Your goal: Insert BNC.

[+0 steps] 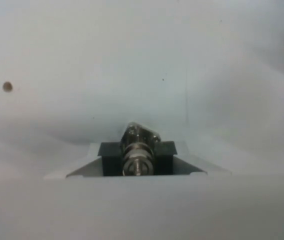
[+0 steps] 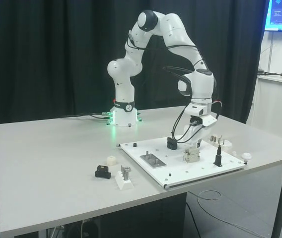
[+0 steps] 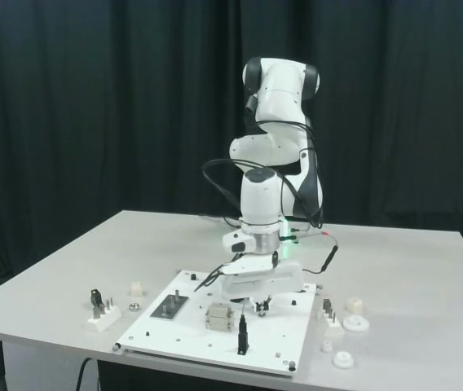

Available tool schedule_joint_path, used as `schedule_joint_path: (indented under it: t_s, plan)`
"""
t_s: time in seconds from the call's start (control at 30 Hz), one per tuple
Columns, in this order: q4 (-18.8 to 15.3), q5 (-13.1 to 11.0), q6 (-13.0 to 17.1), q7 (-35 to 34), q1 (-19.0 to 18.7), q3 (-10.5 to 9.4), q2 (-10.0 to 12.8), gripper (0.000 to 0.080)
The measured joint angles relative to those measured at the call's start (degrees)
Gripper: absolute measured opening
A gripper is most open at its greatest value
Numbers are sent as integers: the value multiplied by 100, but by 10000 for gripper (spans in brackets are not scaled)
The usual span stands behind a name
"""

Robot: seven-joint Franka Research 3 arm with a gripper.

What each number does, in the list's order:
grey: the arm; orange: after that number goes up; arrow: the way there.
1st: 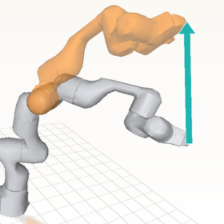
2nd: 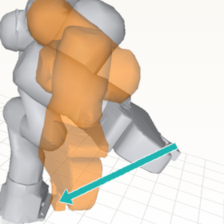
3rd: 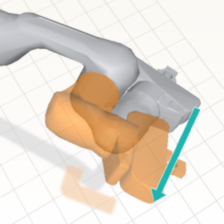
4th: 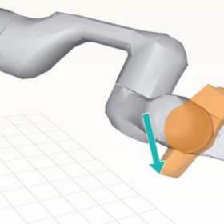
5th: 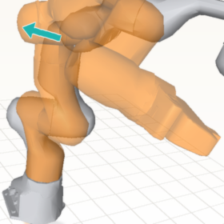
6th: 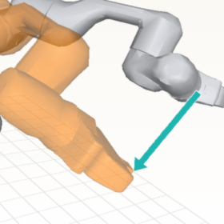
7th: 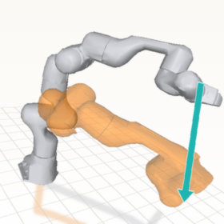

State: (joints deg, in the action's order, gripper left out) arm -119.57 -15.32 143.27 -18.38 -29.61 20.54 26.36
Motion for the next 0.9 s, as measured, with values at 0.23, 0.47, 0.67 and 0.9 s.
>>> schedule_joint_path:
  t_s: [0.23,0.47,0.67,0.9]
  plan:
    - [1,-1,0,280,1,0,0,123]
    - [1,-1,-1,501,1,-1,1,123]
    - [3,-1,-5,716,2,-1,1,123]
    - [3,-1,-7,951,2,-1,1,123]
